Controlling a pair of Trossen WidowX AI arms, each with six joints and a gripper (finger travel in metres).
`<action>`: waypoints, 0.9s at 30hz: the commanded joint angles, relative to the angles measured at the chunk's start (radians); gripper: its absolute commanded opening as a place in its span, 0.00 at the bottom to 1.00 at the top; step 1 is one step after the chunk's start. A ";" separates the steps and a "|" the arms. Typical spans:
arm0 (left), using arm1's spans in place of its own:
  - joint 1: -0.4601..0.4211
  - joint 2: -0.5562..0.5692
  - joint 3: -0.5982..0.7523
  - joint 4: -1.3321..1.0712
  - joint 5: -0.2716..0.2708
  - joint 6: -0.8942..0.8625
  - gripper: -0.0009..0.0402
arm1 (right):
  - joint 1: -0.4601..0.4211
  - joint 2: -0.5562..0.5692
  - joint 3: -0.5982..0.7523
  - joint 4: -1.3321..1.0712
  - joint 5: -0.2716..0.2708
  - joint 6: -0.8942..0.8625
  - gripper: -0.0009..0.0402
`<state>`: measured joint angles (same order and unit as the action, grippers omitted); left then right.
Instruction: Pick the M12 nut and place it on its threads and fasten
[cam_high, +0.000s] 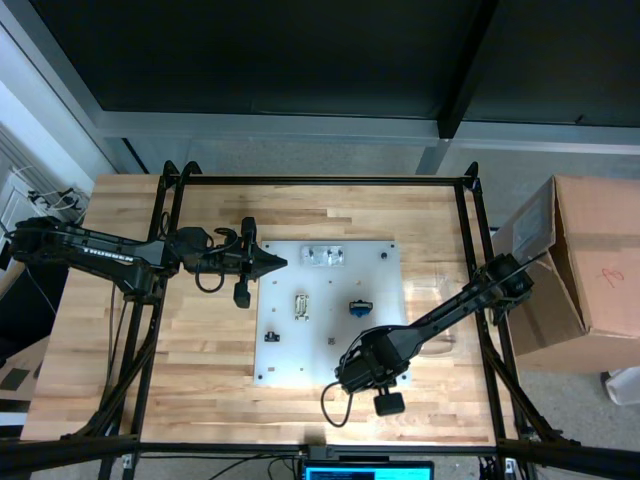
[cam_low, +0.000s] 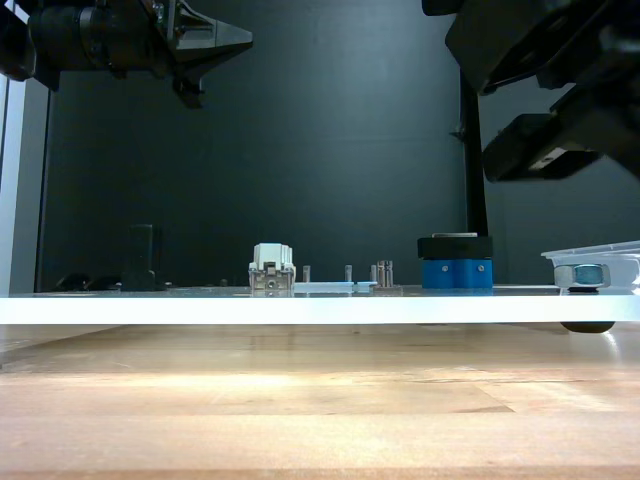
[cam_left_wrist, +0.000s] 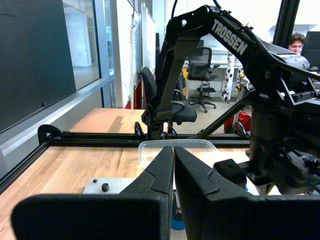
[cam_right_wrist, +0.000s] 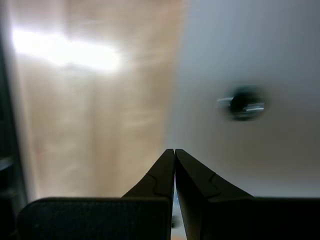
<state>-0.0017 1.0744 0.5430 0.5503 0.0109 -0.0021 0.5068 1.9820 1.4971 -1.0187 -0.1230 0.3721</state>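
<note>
M12 nut (cam_right_wrist: 242, 103) sits free on the white board (cam_high: 300, 350) near its near right edge, dark centre showing, looks seated low on its stud; right gripper (cam_right_wrist: 174, 151) hangs over the board's near edge, fingers pinched together on nothing, apart from the nut; left gripper (cam_high: 280, 263) is up high at the board's far left corner, fingers closed too, empty.

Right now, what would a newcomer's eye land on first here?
The silver nut sitting on its stud, at the white board's near right edge. The right gripper hangs shut and empty above the board nearby; the left gripper, also shut, hovers over its far left corner.
</note>
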 joint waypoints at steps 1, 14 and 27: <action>0.000 0.000 0.000 0.000 0.000 0.000 0.02 | -0.001 -0.006 0.000 -0.007 0.123 0.027 0.02; 0.000 0.000 0.000 0.000 0.000 0.000 0.02 | -0.001 -0.006 -0.016 0.044 0.252 0.066 0.02; 0.000 0.000 0.000 0.000 0.000 0.000 0.02 | 0.000 -0.011 -0.021 0.036 0.019 0.041 0.02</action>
<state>-0.0017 1.0744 0.5426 0.5503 0.0109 -0.0017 0.5072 1.9717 1.4738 -0.9825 -0.1291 0.4110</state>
